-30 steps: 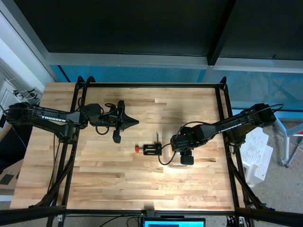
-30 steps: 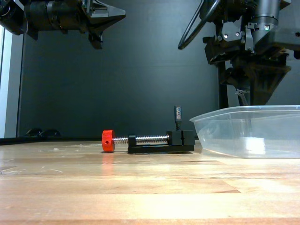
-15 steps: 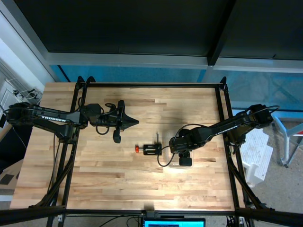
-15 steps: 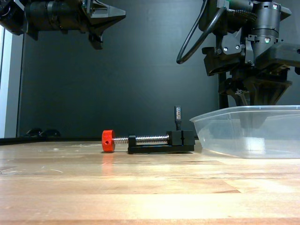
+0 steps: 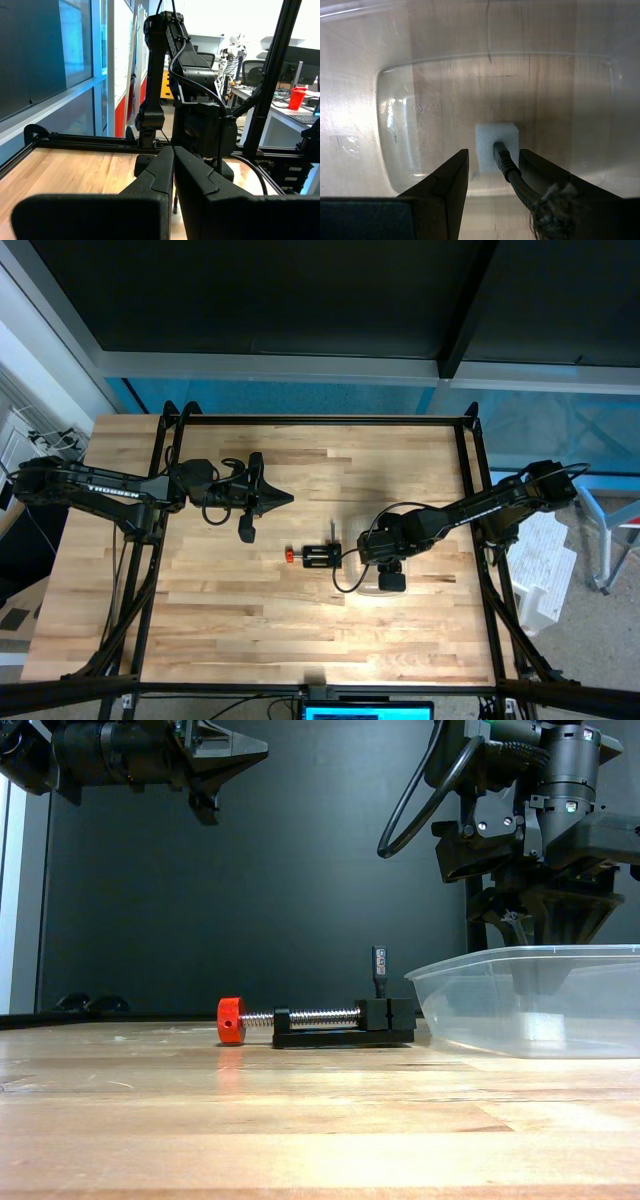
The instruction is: Pick the usb-c connector and install on the hub
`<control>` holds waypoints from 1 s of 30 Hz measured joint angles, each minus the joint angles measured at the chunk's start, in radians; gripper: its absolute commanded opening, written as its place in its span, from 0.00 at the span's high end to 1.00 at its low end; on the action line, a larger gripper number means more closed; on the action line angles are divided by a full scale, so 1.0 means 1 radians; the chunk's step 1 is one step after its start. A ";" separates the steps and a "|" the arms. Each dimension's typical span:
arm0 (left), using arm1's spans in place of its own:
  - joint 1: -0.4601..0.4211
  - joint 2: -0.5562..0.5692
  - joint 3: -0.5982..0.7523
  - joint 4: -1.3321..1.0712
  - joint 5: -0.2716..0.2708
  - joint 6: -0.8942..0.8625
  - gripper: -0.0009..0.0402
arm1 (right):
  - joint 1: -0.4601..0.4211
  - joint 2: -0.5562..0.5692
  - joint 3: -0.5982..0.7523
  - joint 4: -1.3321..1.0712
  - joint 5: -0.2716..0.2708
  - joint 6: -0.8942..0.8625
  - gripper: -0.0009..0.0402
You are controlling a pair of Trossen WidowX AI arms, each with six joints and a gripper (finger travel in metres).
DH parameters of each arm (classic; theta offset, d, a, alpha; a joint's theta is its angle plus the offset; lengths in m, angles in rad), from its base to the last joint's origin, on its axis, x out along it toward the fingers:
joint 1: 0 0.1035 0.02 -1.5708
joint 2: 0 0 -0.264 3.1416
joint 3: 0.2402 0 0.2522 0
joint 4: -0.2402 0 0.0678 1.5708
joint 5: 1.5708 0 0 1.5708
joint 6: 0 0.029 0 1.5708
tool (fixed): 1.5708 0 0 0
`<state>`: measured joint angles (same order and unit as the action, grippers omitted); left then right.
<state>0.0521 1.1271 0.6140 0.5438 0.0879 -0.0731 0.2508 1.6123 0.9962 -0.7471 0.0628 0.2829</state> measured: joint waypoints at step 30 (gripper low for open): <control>0.000 0.000 0.000 0.000 0.000 0.000 0.98 | 0.000 0.000 0.000 0.000 0.000 -0.004 0.98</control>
<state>0.0521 1.1271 0.6144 0.5438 0.0879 -0.0734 0.2512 1.6123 0.9962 -0.7467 0.0624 0.2790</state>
